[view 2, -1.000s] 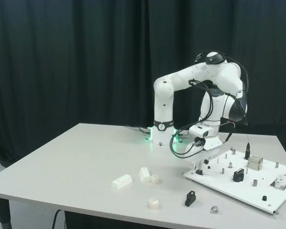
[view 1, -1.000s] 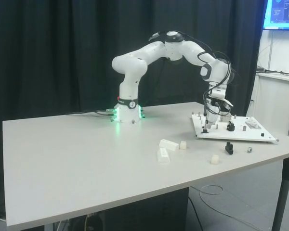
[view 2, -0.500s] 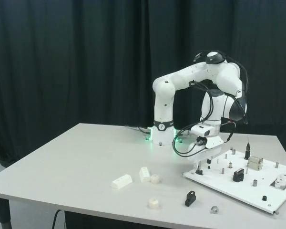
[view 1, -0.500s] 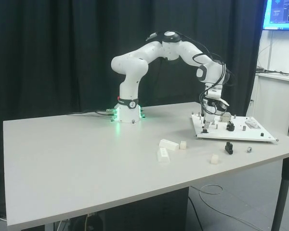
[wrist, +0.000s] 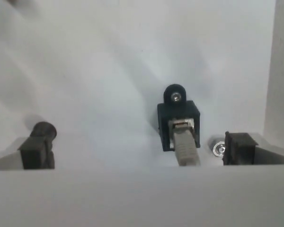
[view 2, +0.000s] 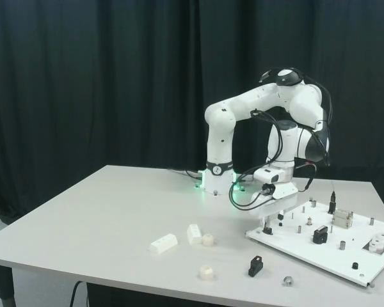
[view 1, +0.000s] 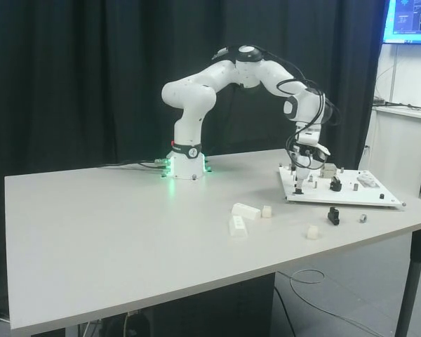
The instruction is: Remove Ethernet.
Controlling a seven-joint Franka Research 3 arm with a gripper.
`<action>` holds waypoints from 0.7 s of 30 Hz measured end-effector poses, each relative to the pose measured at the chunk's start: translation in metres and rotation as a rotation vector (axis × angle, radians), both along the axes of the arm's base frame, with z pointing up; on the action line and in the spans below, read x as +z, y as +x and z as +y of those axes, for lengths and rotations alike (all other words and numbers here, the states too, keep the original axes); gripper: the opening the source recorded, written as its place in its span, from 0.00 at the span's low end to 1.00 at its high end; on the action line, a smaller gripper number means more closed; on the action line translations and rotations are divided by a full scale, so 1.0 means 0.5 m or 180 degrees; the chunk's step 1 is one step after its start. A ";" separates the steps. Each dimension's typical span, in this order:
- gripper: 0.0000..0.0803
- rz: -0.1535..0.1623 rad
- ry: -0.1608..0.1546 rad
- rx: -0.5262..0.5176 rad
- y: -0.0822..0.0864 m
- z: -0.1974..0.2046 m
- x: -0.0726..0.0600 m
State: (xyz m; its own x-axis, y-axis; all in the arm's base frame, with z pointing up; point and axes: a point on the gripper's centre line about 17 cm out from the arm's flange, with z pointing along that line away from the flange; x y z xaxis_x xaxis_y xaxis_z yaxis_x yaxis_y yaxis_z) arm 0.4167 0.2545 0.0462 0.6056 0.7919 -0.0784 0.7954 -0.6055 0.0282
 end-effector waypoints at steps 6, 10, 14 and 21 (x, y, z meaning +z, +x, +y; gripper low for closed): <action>1.00 0.0009 0.0039 -0.0003 -0.004 0.004 -0.007; 1.00 0.0024 0.0064 0.0091 -0.009 0.012 -0.012; 1.00 0.0035 0.0074 0.0164 -0.013 0.018 -0.016; 1.00 0.0007 0.0058 0.0187 -0.012 0.020 -0.019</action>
